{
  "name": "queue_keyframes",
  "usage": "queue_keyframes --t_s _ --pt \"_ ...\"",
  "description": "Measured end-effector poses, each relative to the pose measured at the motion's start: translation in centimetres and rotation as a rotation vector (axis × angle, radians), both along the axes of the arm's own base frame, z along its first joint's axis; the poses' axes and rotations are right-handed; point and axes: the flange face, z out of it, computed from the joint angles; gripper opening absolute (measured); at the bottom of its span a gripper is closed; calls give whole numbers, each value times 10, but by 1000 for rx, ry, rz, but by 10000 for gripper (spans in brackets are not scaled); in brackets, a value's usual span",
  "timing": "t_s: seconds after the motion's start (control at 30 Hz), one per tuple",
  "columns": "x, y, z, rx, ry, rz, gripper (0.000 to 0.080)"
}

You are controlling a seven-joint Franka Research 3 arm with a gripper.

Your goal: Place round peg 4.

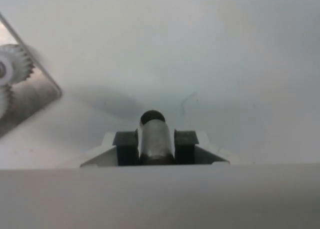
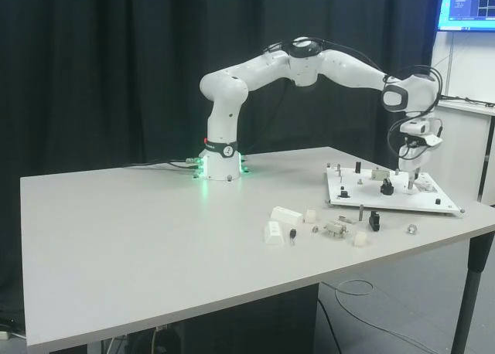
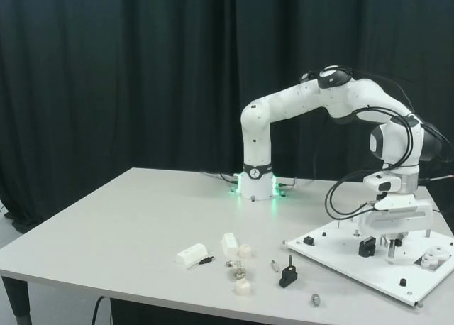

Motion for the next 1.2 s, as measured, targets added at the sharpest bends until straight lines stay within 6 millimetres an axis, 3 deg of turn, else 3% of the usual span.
queue_keyframes --t_s 1.2 --pt "1 -2 5 -7 7 0 150"
